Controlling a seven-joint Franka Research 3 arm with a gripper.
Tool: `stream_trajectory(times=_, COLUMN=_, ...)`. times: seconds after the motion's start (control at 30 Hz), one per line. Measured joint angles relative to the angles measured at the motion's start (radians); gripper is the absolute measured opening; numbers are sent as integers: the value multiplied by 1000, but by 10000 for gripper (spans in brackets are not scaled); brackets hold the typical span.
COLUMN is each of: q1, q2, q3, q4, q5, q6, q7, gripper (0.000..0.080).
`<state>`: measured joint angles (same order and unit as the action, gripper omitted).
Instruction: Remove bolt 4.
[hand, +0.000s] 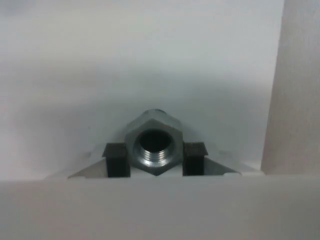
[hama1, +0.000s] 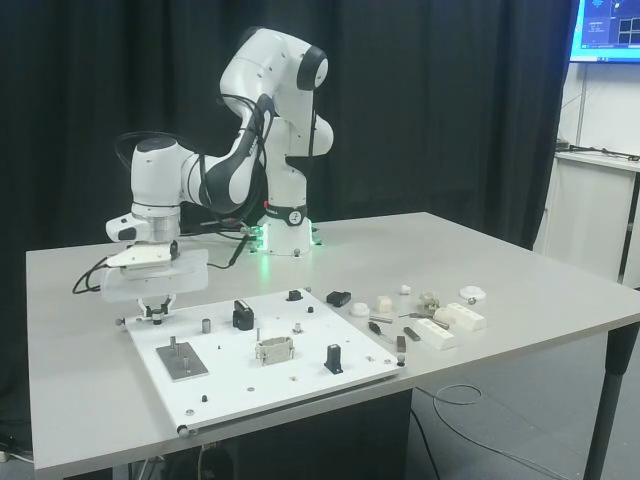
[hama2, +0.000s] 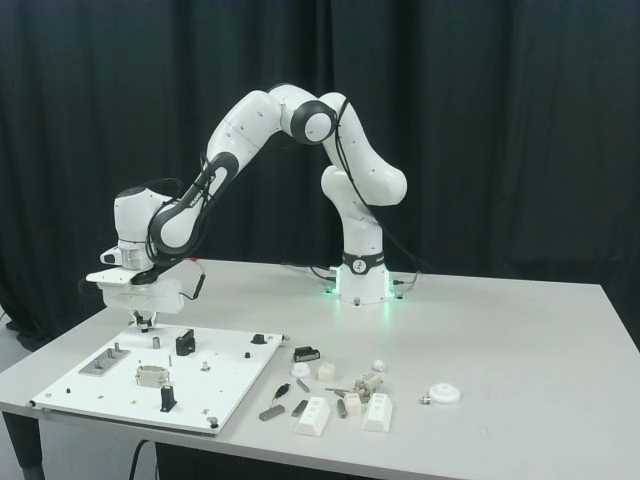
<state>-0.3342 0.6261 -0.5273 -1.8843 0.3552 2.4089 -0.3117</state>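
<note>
In the wrist view a grey metal hex piece with a threaded hole (hand: 154, 145), the bolt, sits between two black finger pads (hand: 116, 160) that press on its flats. My gripper (hand: 155, 150) is shut on it. In the room views the gripper (hama1: 157, 308) (hama2: 145, 320) points straight down over the far left corner of the white board (hama1: 300, 375) (hama2: 110, 395), its tips just above the surface. Those views do not show whether the bolt touches the board.
The board carries a grey metal block (hama1: 181, 358), black fixtures (hama1: 242, 315) (hama1: 333, 358) and a grey connector (hama1: 274, 349). Loose white and grey parts (hama1: 440, 322) lie on the grey table (hama1: 480, 260) right of the board. The arm's base (hama1: 285, 235) stands behind, with green lights.
</note>
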Motion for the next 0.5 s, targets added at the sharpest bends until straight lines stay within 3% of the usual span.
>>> stream_trajectory(times=0.5, q1=-2, q2=1, q3=0, q4=-2, q5=4, q6=14, q7=-304, gripper=225)
